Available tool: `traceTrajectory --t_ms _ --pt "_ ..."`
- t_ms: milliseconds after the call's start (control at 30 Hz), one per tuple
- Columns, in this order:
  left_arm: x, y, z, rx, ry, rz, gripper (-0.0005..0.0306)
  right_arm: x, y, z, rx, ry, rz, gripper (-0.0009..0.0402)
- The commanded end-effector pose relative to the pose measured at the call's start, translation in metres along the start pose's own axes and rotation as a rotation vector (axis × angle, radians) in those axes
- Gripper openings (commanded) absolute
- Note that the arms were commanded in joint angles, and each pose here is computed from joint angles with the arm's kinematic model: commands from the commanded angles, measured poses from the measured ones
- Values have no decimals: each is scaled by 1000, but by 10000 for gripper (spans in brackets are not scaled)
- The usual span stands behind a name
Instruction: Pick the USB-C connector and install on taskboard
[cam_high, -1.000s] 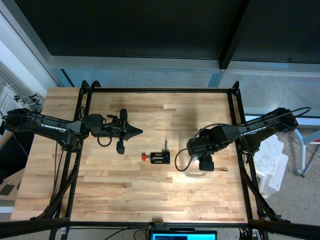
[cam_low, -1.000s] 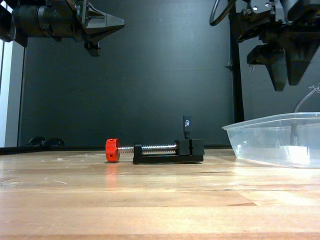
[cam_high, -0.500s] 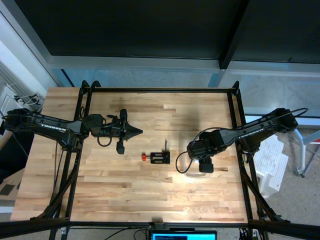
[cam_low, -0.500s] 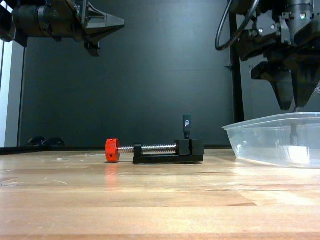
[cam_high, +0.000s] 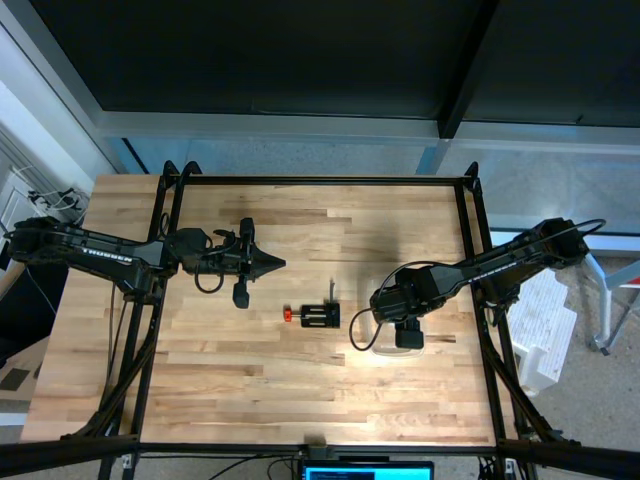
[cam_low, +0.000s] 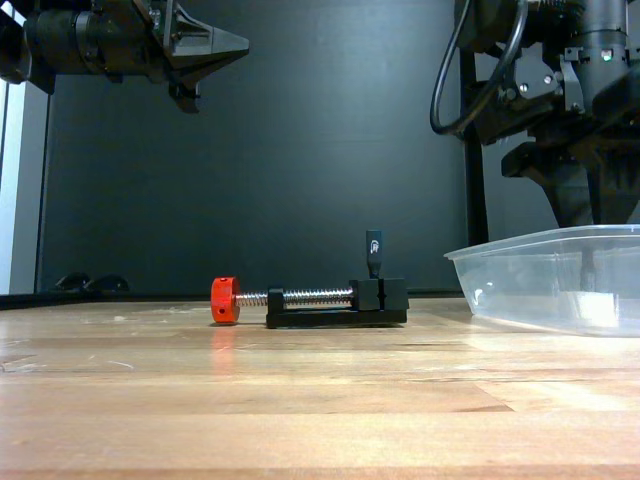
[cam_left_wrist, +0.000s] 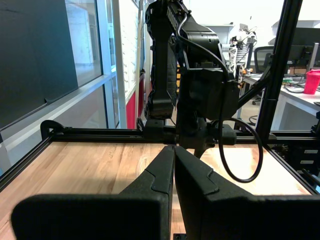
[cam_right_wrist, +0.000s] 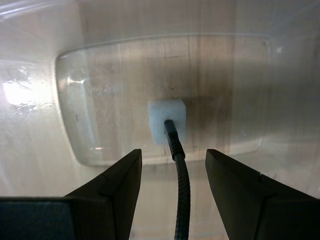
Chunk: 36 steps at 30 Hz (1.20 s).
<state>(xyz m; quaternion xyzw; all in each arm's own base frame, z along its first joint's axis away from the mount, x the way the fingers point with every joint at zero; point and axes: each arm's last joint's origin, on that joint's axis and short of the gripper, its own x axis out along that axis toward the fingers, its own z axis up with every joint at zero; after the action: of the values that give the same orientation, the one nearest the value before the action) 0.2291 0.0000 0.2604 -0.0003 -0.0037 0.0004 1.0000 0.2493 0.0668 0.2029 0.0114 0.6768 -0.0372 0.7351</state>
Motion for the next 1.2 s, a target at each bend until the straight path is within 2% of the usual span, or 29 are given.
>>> traceTrajectory --t_ms 33,433,1200 --pt "0 0 0 0 -1 0 0 4 0 0 4 -16 8 177" --pt "0 0 0 0 -1 0 0 9 0 -1 17 -28 10 172" --pt "0 0 0 0 -1 0 0 15 -2 -7 22 -45 16 92"
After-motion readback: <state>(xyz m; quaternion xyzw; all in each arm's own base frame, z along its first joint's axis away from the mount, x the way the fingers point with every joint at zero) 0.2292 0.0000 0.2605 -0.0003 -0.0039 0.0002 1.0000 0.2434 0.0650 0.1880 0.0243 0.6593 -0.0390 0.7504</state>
